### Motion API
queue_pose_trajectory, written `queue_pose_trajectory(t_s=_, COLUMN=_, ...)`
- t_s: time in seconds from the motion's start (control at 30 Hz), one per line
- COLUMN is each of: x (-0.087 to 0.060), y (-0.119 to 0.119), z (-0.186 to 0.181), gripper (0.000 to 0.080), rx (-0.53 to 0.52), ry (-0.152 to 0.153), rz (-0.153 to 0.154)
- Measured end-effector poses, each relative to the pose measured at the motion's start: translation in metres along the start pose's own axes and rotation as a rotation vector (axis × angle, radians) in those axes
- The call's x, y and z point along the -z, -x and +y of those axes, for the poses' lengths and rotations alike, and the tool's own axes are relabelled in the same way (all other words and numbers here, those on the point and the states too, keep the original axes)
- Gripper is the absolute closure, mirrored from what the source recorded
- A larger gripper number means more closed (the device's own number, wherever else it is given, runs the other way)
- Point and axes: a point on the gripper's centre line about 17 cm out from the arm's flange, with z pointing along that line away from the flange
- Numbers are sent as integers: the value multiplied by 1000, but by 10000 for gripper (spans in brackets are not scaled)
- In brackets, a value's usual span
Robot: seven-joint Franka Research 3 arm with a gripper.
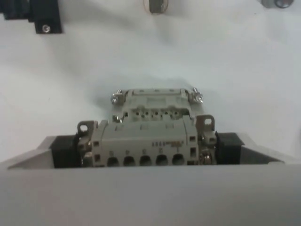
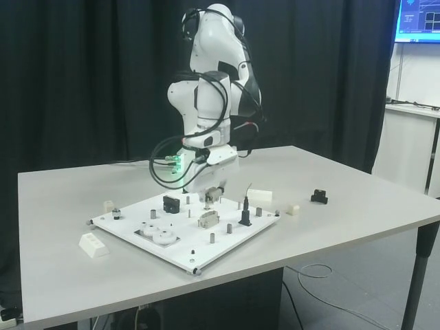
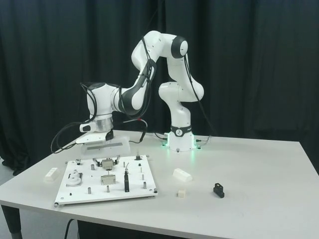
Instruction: Place waterproof.
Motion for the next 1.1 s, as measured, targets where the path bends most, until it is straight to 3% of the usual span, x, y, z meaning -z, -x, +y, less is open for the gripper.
queue_pose_trajectory(t_s=0.27, x=14, y=1, z=3, gripper=183, rx=2, ry=12, rz=-11)
queue_pose_trajectory(t_s=1.1, x=20, y=-10, z=-9, gripper=183, rx=13, ry=7, rz=-5)
